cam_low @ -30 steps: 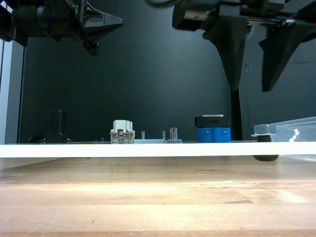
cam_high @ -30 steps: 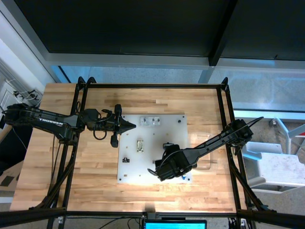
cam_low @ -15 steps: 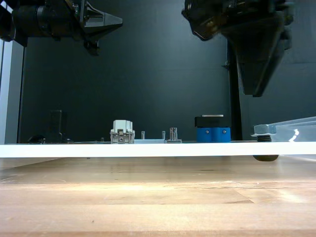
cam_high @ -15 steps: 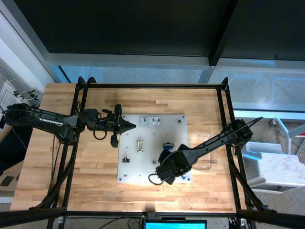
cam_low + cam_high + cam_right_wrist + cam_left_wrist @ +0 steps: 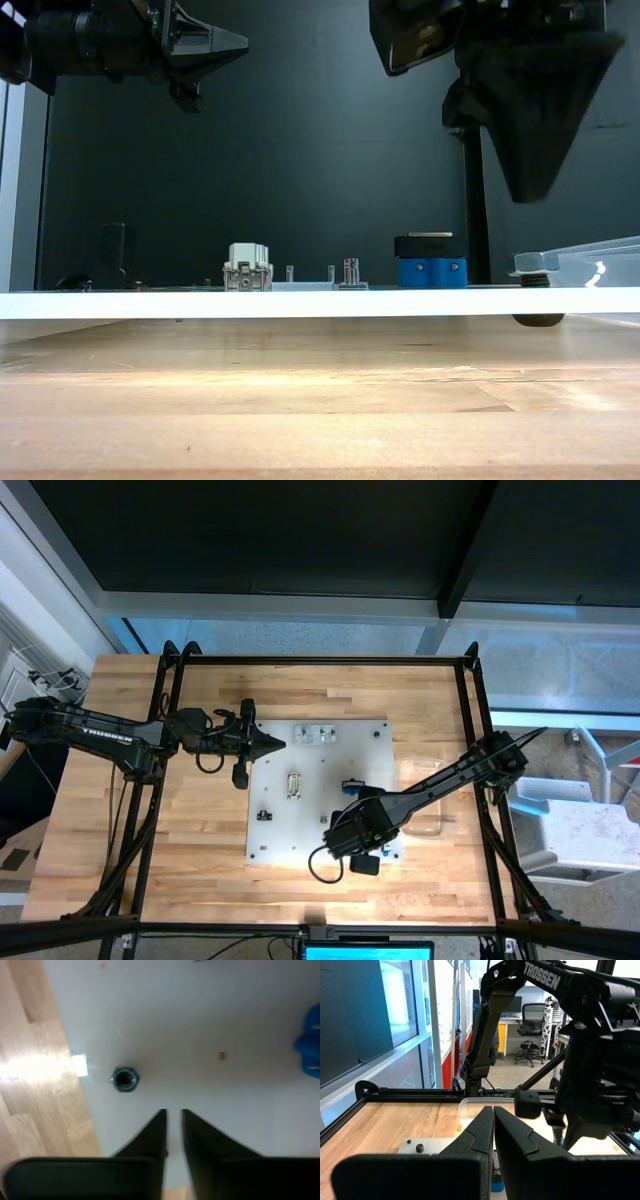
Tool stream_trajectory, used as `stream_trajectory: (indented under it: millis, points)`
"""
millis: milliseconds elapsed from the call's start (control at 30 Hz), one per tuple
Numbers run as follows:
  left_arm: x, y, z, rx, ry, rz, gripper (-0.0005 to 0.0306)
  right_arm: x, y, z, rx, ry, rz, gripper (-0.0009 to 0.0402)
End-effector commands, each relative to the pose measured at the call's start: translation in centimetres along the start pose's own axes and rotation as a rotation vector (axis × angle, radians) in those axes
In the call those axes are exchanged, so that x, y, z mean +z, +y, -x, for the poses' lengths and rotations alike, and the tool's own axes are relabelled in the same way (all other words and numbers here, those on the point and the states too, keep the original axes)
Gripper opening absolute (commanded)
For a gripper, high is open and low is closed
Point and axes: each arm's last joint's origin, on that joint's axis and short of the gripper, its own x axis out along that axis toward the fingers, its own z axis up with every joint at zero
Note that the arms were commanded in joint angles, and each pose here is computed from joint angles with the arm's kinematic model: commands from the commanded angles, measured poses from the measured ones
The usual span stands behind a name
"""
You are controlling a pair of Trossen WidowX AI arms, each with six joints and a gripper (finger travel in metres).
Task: Pick the M12 fastener and fasten on the M12 threads
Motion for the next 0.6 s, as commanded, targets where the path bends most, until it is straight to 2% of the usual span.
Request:
stream_trajectory:
  millis: [33,100,267,467,600]
  points:
    - [0.0,0.0,0.0,0.0,0.0,0.0,0.0,0.1,0.1,-0.5,0.013,-0.006,0.013,0.0011]
    - [0.0,0.0,0.0,0.0,0.0,0.0,0.0,0.0,0.1,-0.8,0.004,-0.011,0.015,0.0003]
    - [0.0,0.0,0.0,0.0,0.0,0.0,0.0,-0.1,0.5,-2.0,0.036,-0.04,0.011,-0.0001]
    - [0.0,0.0,0.0,0.0,0.0,0.0,0.0,-0.5,0.5,-2.6,0.029,-0.031,0.009,0.0]
    - [0.0,0.0,0.0,0.0,-0.001,0.0,0.0,-0.5,0.6,-2.8,0.036,-0.04,0.012,0.0]
